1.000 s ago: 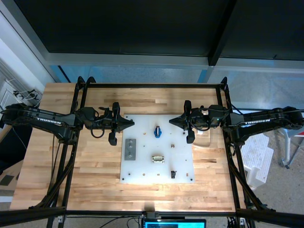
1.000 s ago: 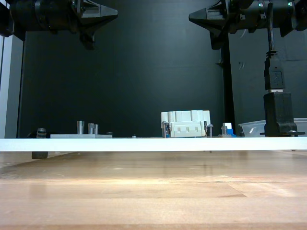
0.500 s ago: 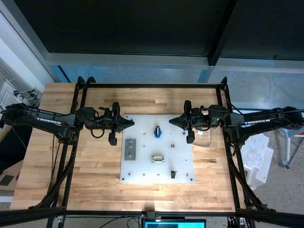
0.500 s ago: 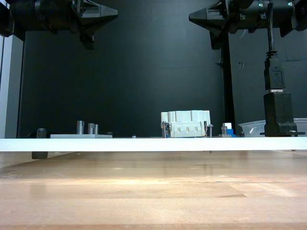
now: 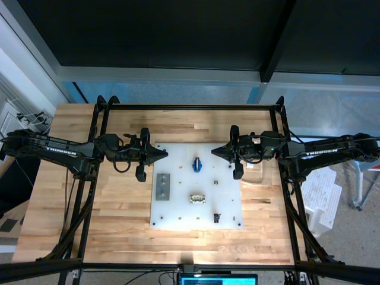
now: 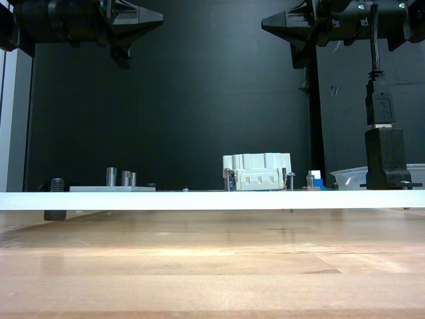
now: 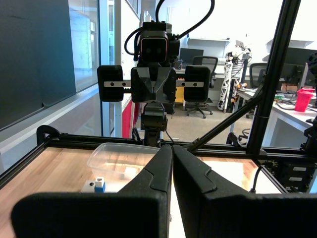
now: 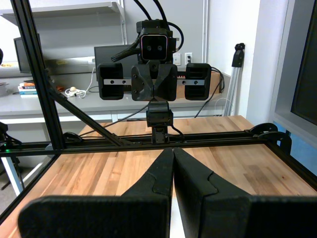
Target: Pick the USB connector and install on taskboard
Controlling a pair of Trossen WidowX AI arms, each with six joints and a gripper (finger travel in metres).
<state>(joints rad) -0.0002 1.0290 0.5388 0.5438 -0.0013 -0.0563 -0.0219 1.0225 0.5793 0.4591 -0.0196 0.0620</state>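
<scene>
On bench (image 5: 119, 225), taskboard (image 5: 178, 221); over its far edge, left gripper (image 5: 164, 154) & right gripper (image 5: 214, 149), both clenched, empty; by its near-right corner, USB connector (image 5: 217, 217) upright, closer to right gripper, so prob. nearward & down.

text: "TROSSEN", white letters | on: left arm (image 5: 58, 151) | right arm (image 5: 320, 151): like lettering, too small to read

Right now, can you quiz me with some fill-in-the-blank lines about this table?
The left gripper and right gripper hover over the taskboard's far end, fingers ___.
The taskboard's knob is ___.
The grey block lies nearer the ___ gripper.
The USB connector stands ___ on the taskboard.
Missing: shut, blue, left, upright.
</scene>
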